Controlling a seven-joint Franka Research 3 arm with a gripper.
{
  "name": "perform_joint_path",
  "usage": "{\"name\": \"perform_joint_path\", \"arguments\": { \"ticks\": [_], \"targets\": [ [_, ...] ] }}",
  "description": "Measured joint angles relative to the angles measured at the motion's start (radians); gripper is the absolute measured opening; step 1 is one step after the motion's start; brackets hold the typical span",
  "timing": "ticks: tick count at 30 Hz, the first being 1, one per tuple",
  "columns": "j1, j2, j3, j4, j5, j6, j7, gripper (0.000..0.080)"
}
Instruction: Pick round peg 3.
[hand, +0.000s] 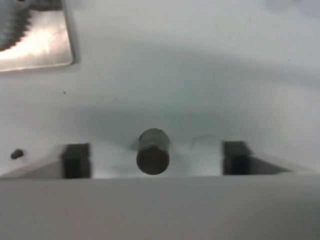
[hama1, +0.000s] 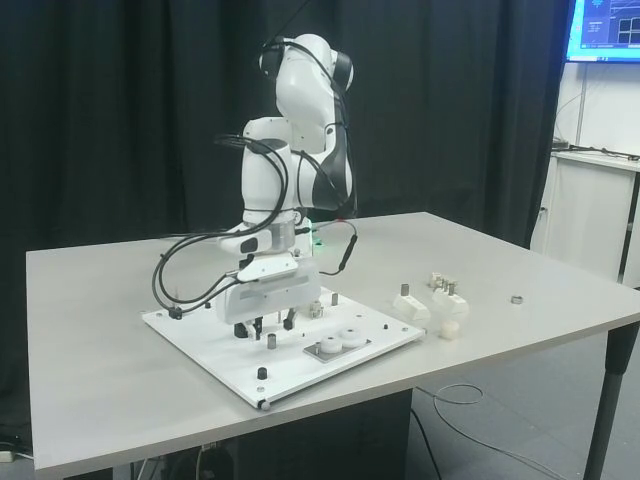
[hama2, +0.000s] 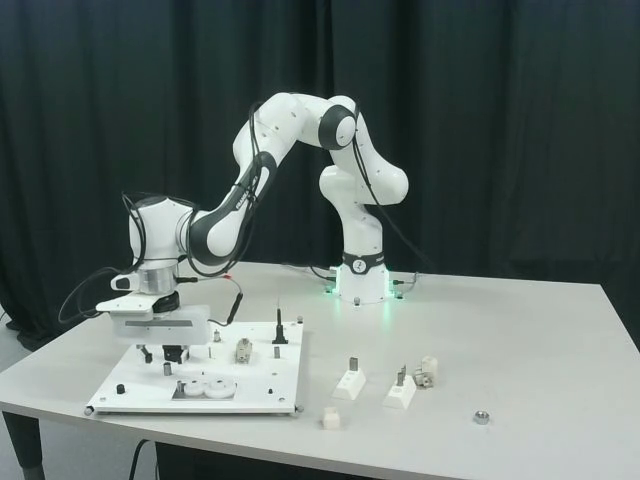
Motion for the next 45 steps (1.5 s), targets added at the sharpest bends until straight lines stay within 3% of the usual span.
{"name": "perform_joint_path", "arguments": {
  "ticks": [3, 4, 9, 10, 16, 45],
  "targets": [
    [0.000, -0.001, -0.001, 0.010, -0.002, -0.014, -0.001, 0.0178],
    [0.000, -0.002, -0.002, 0.013, -0.002, -0.019, -0.001, 0.0722],
    [0.001, -0.007, -0.006, 0.036, -0.008, -0.057, -0.002, 0.0722],
    [0.001, -0.008, -0.007, 0.042, -0.009, -0.067, -0.002, 0.0785],
    [0.012, -0.013, -0.021, 0.072, -0.011, -0.118, -0.002, 0.0797],
    [0.157, -0.021, -0.141, 0.182, -0.013, -0.326, 0.119, 0.0800]
  ]
}}
